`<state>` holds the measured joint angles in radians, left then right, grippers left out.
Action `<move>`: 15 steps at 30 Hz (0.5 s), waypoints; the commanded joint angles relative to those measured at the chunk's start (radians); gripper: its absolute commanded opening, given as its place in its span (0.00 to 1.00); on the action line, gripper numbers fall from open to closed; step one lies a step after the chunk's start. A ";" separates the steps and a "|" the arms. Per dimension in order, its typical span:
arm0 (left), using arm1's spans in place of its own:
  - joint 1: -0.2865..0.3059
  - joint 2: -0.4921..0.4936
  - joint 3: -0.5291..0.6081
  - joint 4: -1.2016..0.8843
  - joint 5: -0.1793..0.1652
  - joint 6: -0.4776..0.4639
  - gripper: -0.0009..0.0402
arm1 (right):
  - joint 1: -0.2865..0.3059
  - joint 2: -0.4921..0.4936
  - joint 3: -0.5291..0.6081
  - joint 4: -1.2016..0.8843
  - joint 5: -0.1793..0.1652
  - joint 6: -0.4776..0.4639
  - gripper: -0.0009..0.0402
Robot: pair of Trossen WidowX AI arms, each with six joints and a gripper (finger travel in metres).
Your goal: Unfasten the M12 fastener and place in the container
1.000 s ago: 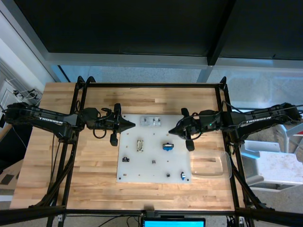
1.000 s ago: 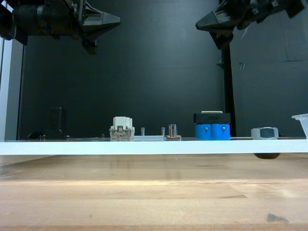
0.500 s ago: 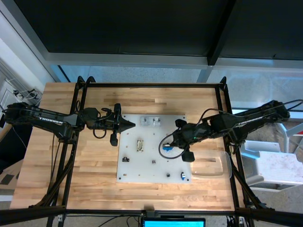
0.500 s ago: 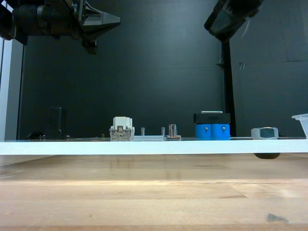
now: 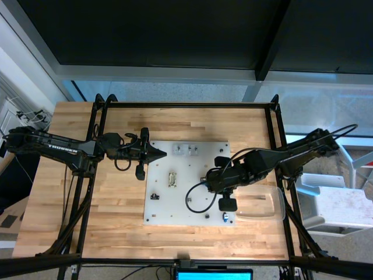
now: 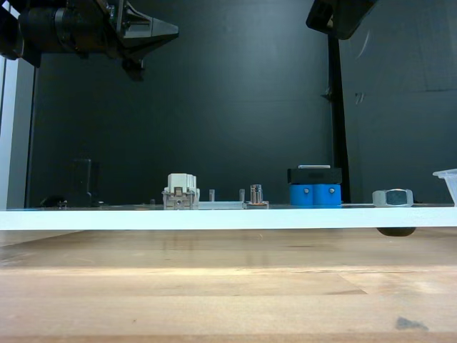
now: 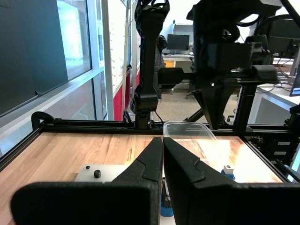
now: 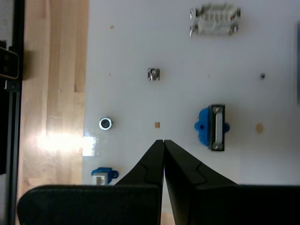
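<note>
Nut (image 8: 106, 123) seemingly under right gripper (image 8: 163, 141), left (image 7: 162, 139) aside

Small silver nut (image 8: 106, 123) on its stud; shallow clear plastic rectangular tray (image 5: 274, 203) alongside.
The nut sits near the white board's (image 5: 175, 204) near right edge; the tray rests upright on the table (image 5: 105, 221), just beside that board.

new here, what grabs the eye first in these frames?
The right gripper hangs shut over the white board, pointing straight down. The silver nut is in plain sight below it, near the board's near right edge. The nut is outside the container, which lies just off the board's right side. The left gripper is shut too, held high above the board's far left edge.
</note>
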<state>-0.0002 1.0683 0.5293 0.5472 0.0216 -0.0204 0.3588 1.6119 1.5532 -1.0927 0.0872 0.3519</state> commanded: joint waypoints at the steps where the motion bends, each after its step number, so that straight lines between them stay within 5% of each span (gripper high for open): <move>1: 0.000 0.000 0.000 0.000 0.000 0.000 0.02 | 0.005 0.048 0.043 -0.034 0.000 0.085 0.02; 15: 0.000 0.000 0.000 0.000 0.000 0.000 0.02 | 0.060 0.290 0.266 -0.231 -0.005 0.299 0.02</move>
<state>-0.0002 1.0683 0.5293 0.5476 0.0219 -0.0204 0.4133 1.8805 1.7958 -1.3056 0.0834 0.6403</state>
